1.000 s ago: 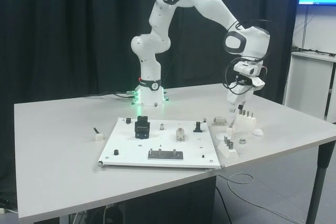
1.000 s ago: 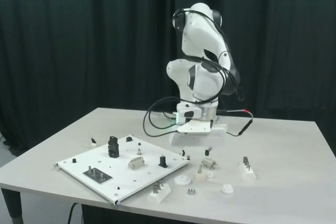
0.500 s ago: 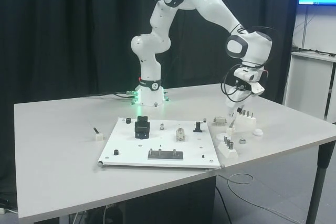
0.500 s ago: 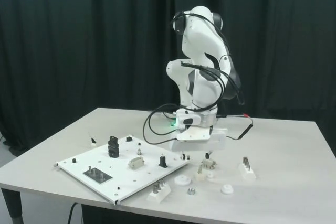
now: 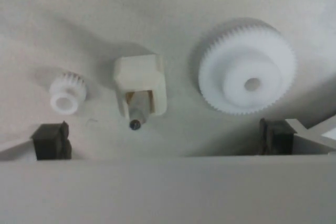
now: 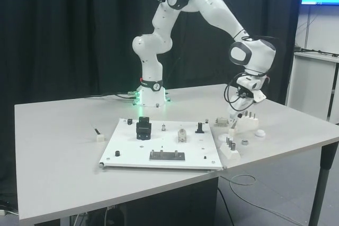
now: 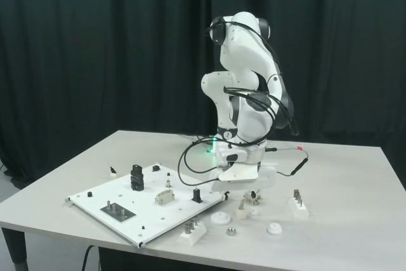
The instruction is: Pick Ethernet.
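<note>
From my station I see the board (image 6: 161, 145) lying on the surface (image 6: 58, 146) before the arm's base (image 6: 151, 95). Beyond the board's edge, the gripper (image 7: 244, 190) hangs over the holder (image 5: 140, 84), which sits between the small gear (image 5: 67, 93) and the large gear (image 5: 247, 67) (touching neither).

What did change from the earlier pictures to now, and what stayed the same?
The pincer came down toward the table and now hangs low over the small white holder, between the small gear and the large gear. It holds nothing yet. The white board and its parts did not move.
</note>
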Tool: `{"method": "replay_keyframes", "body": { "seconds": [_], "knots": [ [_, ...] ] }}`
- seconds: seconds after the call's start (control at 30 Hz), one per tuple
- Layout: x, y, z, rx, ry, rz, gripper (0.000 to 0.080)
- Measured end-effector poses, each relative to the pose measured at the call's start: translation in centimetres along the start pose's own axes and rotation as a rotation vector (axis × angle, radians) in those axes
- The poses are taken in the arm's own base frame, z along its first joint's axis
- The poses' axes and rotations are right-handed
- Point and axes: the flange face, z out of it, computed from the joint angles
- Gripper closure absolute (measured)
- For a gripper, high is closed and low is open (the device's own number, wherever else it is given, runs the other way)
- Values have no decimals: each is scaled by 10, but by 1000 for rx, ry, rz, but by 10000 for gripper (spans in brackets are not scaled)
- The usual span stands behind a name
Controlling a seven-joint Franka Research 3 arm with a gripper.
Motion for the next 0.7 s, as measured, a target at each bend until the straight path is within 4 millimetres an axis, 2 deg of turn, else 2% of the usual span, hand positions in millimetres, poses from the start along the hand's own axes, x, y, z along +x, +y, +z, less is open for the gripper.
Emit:
{"method": "replay_keyframes", "body": {
  "seconds": [0.7],
  "knots": [
    [4, -2, 12, -36, 30, -21, 3]
  ]
}}
